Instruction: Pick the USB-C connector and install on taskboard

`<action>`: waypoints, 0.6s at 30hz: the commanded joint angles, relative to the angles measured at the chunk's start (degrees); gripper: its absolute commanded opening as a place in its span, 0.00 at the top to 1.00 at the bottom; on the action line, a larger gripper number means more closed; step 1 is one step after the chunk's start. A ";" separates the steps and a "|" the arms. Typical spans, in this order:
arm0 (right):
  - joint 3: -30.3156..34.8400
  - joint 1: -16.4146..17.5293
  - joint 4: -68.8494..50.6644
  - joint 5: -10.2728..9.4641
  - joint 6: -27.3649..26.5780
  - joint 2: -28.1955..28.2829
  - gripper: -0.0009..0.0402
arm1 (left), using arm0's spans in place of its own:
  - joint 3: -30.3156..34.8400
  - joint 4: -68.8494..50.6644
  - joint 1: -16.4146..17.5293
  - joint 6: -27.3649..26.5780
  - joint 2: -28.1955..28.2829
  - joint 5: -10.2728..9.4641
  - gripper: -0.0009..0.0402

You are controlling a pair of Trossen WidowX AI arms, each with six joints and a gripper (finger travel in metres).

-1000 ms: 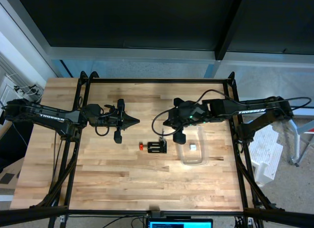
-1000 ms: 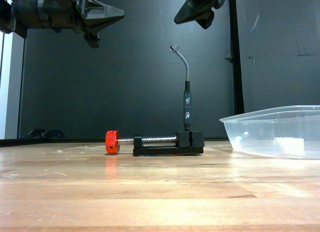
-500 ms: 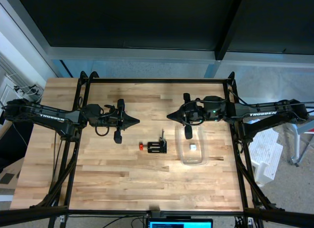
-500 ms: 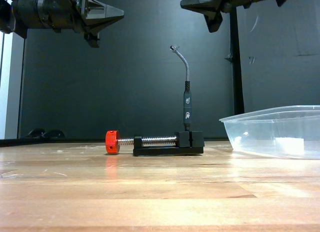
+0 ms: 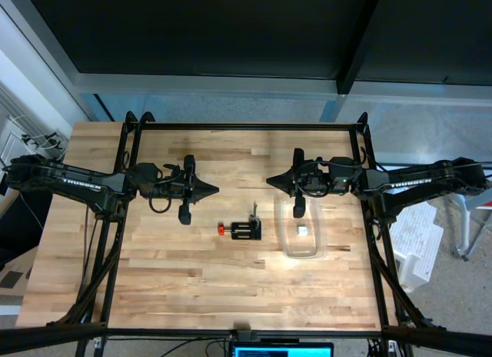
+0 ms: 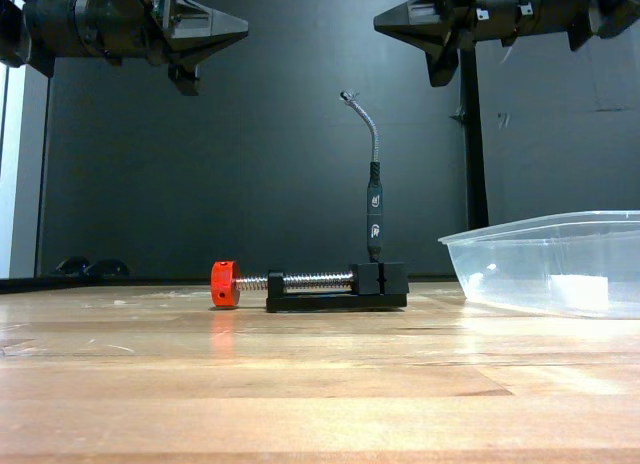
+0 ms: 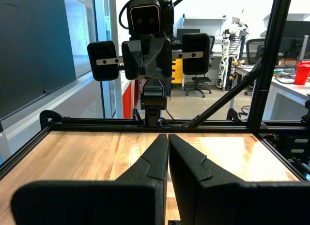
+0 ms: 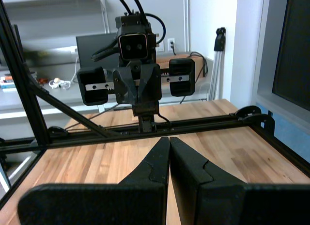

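The right gripper has drawn back toward its own side and levelled out. A second ago it angled down above the small black rectangular taskboard. Its fingers are pressed together, tips touching. The black USB-C connector has not moved and stands upright in the taskboard, just beside the clear plastic tray. The left gripper stays high, its fingers also pressed together.

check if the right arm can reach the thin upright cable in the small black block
Probably yes. The right gripper, shut, hangs high, just right of the cable, with open air between; the clear plastic tray sits aside. The left gripper, shut, is parked high on the other side.
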 commanded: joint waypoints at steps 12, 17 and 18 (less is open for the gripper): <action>-4.50 0.02 5.81 -1.57 0.44 -0.02 0.98 | 0.00 0.02 0.02 0.00 0.02 0.02 0.98; -4.52 0.02 5.79 -1.60 0.46 -0.02 0.98 | 0.00 0.02 0.02 0.00 0.02 0.02 0.98; -4.52 0.02 5.81 -1.60 0.46 -0.02 0.98 | 0.00 0.00 0.02 0.00 0.02 0.02 0.98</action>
